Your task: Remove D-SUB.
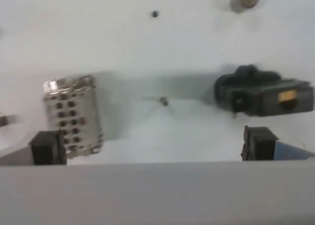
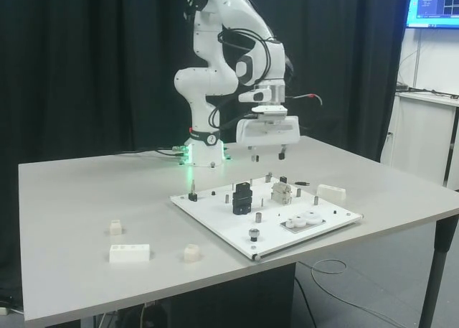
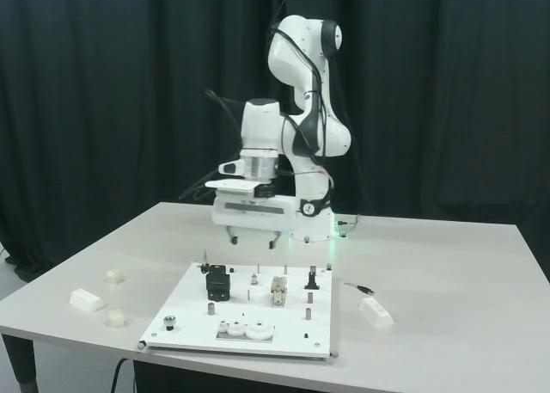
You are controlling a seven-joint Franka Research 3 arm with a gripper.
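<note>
My pincer (image 2: pixel 266 156) hangs open and empty above the white board (image 2: pixel 215 213). The D-SUB (image 1: pixel 72 115) looks stiff, light, metal-shelled and slippery; I'd grip its long flat sides.

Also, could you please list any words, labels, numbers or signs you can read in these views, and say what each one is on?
None can be read.
Monitor at the edge of the first room view: shows lines of text, too small to read.
Robot base: a small round mark, too small to read.
Black connector block: a small label patch, blurred, no legible characters.
White board: no visible print.
</note>
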